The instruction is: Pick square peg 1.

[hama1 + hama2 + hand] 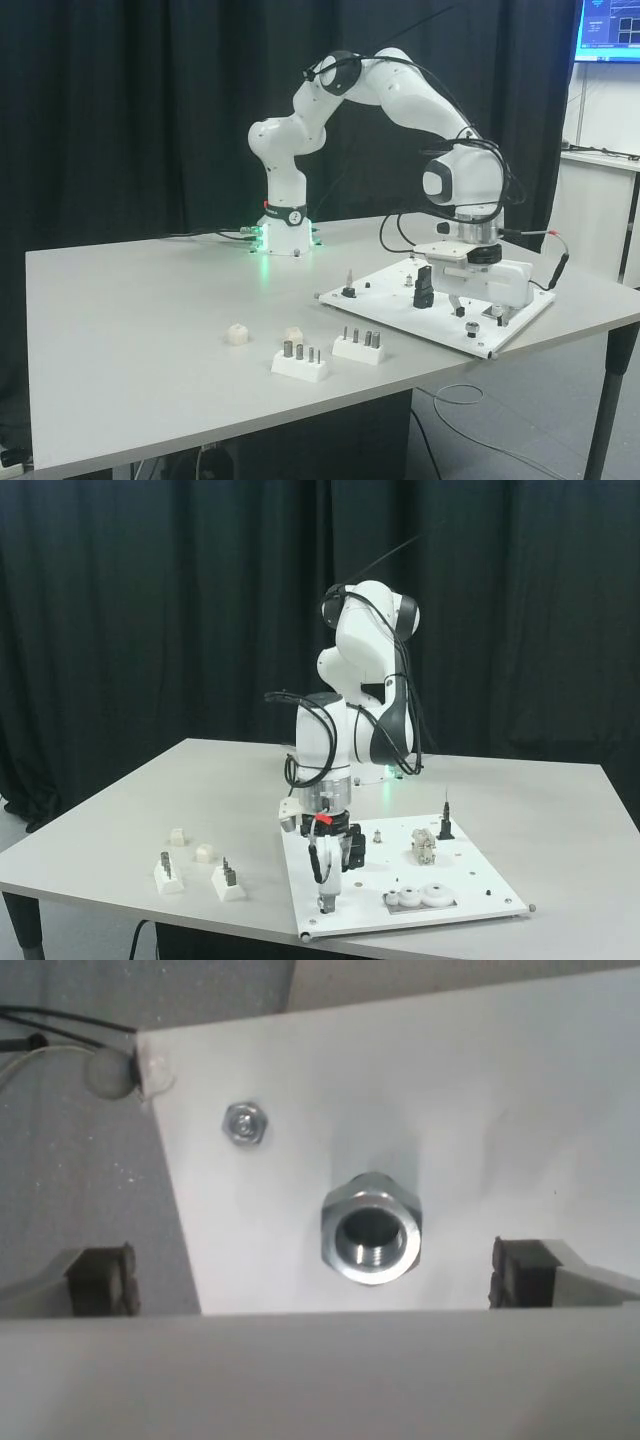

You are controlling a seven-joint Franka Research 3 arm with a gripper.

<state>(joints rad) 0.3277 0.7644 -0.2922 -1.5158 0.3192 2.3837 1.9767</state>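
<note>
Black finger pads (100, 1280) spread wide, released, nothing between; gripper (310, 1278) hangs just above threaded grey metal hex fitting (370, 1238) on white assembly board (520, 1110).

You risk closing on wrong part: small hex nut (243, 1123) near, no square peg under the fingers. Pegs sit in white holder blocks (358, 345), well apart, on grey table (130, 300); which is peg 1, cannot tell.

Board edge close by one finger. Lift before crossing; open tabletop toward holders.

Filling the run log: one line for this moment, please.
hand: open, empty | over: white board, above threaded fitting | peg holders: untouched
</note>
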